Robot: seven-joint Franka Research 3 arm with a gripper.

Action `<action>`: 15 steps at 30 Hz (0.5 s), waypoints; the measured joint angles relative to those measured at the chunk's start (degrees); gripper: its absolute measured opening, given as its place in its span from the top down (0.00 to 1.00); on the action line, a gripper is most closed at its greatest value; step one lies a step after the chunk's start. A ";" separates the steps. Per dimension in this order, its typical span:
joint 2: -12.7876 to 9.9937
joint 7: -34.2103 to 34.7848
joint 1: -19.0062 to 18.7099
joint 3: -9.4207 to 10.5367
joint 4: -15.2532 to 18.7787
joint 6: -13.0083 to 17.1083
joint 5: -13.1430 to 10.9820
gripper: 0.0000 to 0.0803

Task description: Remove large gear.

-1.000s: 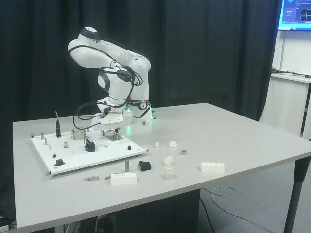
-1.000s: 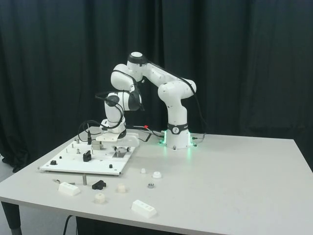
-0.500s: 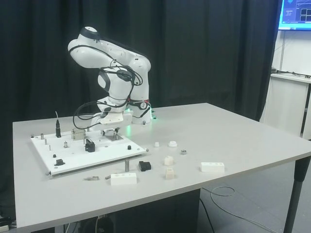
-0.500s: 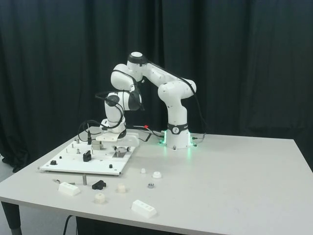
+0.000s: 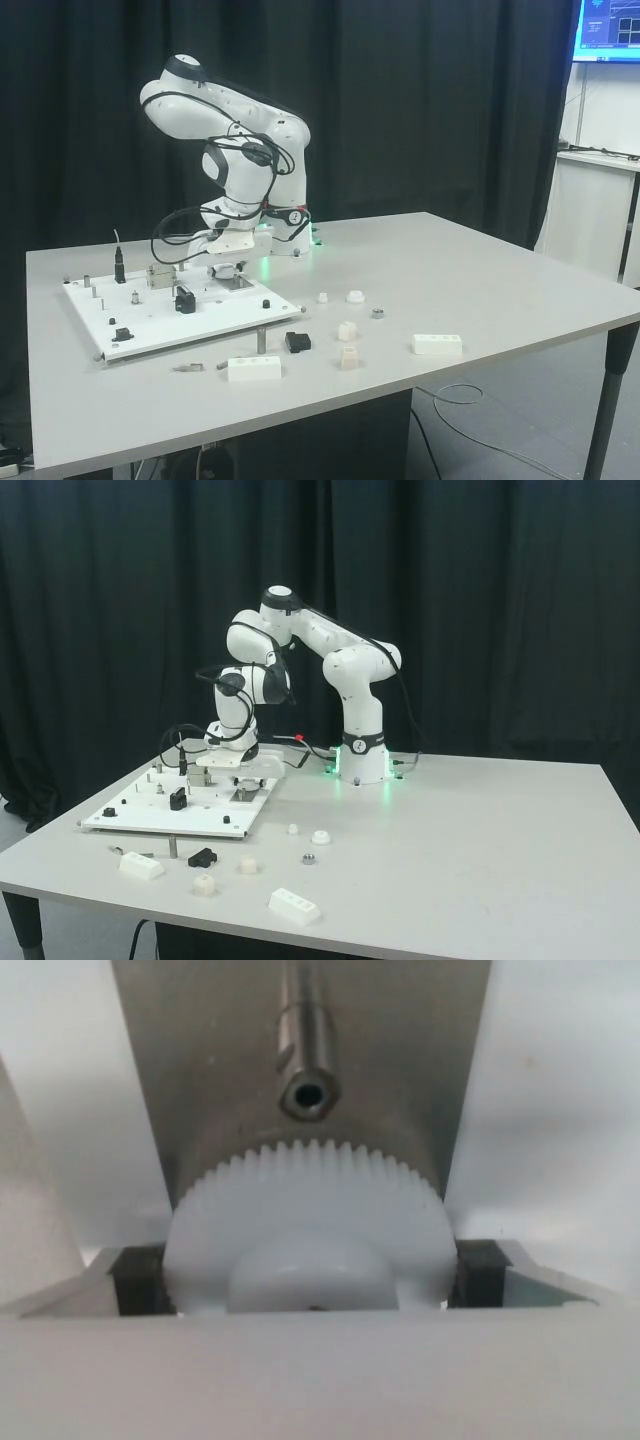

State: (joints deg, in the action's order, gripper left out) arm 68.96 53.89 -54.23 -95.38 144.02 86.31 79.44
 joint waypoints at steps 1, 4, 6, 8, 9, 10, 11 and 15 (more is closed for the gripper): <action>0.00 0.00 0.00 0.01 0.00 -0.01 0.00 0.26; 0.00 0.00 0.00 0.05 0.01 -0.06 0.00 0.26; 0.00 0.00 0.00 0.09 0.02 -0.10 0.00 0.26; 0.00 0.00 0.00 0.12 0.03 -0.14 0.00 0.26; 0.00 0.00 0.00 0.14 0.04 -0.16 0.00 0.26; 0.00 0.00 0.00 0.15 0.05 -0.18 0.00 0.26; 0.00 0.00 0.00 0.18 0.05 -0.21 0.00 0.26; 0.00 0.00 0.00 0.27 0.09 -0.29 0.00 0.26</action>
